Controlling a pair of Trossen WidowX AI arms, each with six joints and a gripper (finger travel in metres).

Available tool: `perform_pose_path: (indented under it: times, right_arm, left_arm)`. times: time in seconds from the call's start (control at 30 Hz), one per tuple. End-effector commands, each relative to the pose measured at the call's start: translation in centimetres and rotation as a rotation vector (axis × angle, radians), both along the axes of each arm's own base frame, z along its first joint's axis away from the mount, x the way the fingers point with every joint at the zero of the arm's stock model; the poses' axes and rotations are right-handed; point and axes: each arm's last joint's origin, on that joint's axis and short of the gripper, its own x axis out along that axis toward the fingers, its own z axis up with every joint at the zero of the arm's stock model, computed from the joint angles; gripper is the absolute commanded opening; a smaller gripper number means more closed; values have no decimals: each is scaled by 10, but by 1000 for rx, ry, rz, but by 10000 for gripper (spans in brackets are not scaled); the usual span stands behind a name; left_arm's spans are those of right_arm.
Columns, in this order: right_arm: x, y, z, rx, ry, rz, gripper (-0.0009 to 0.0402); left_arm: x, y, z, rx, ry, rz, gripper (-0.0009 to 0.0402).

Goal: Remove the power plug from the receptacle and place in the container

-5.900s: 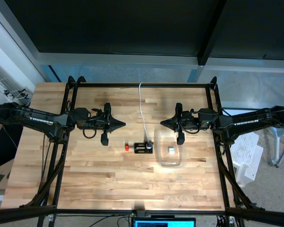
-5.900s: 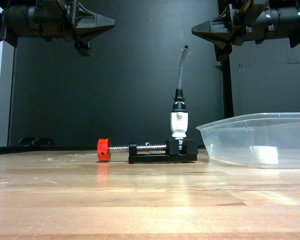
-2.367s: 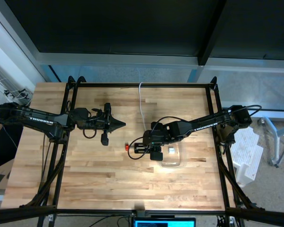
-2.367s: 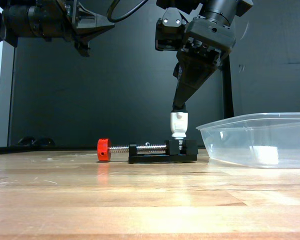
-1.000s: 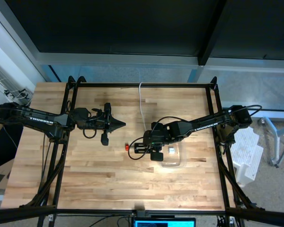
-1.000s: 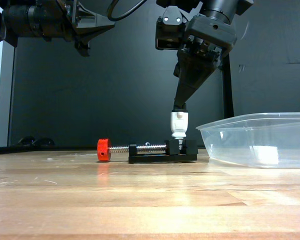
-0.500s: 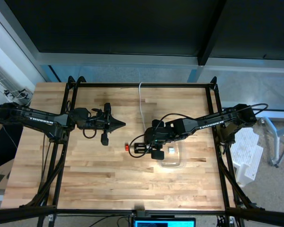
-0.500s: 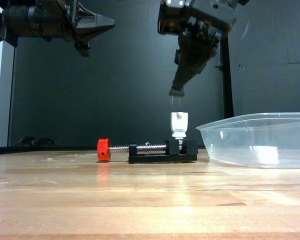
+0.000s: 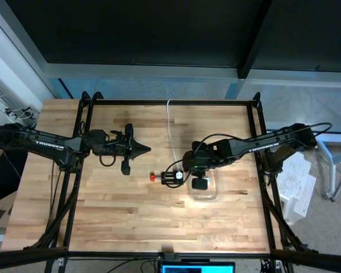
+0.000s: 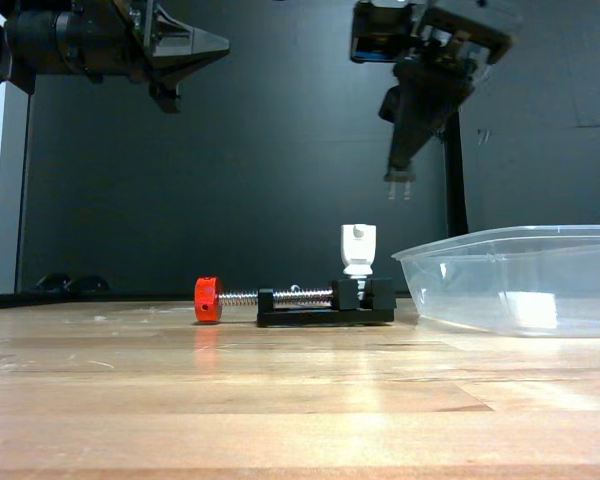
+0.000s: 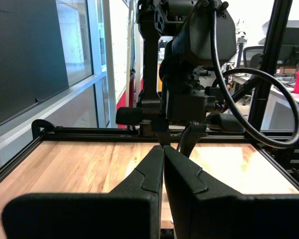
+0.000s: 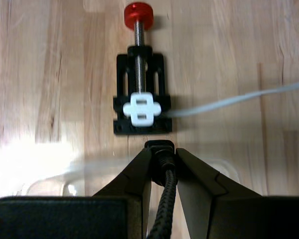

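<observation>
My right gripper (image 10: 401,168) is shut on the small black power plug (image 10: 399,178), whose two metal prongs point down in open air. The plug (image 12: 160,148) hangs above and to the right of the white receptacle (image 10: 357,246), about over the near-left rim of the clear container (image 10: 520,280). The receptacle (image 12: 141,109) stands empty in the black clamp (image 12: 141,79), its two slots showing. A braided cord trails from the plug between the fingers. My left gripper (image 10: 208,44) hangs high at the left, shut (image 11: 163,149) and holding nothing.
The clamp (image 9: 170,178) has a red knob (image 9: 152,177) on its left end. A white cable (image 9: 171,131) runs from the receptacle to the table's far edge. The container (image 9: 209,193) lies just right of the clamp. A black frame rail (image 9: 170,102) borders the table.
The right gripper came down onto the plug, shut on it, pulled it up out of the receptacle, then carried it right toward the container. The left arm has not moved.
</observation>
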Motion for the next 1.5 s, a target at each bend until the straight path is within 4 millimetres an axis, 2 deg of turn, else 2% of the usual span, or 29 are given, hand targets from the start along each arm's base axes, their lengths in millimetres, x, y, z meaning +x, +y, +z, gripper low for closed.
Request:
perform_pose_path:
  times: [0.03,0.3,0.43,0.63,1.2,1.37,1.5]
  right_arm:
    - [-11,-2,-10,-7,39,0,0]
    - [-33,-5,-40,-16,101,-2,0]
    - [-38,-5,-48,-18,114,-3,1]
    - [-39,-5,-54,-14,93,-2,41]
    - [-41,-5,-46,-8,65,-4,239]
    - [-44,-6,-35,-4,43,-5,262]
    - [-46,-7,-12,2,-3,-8,252]
  left_arm:
    - [0,0,0,0,0,0,0]
    - [0,0,0,0,1,0,0]
    - [0,0,0,0,-1,0,0]
    - [0,0,0,0,0,0,0]
    - [0,0,0,0,0,0,0]
    - [0,0,0,0,0,0,0]
    - [0,0,0,0,0,0,0]
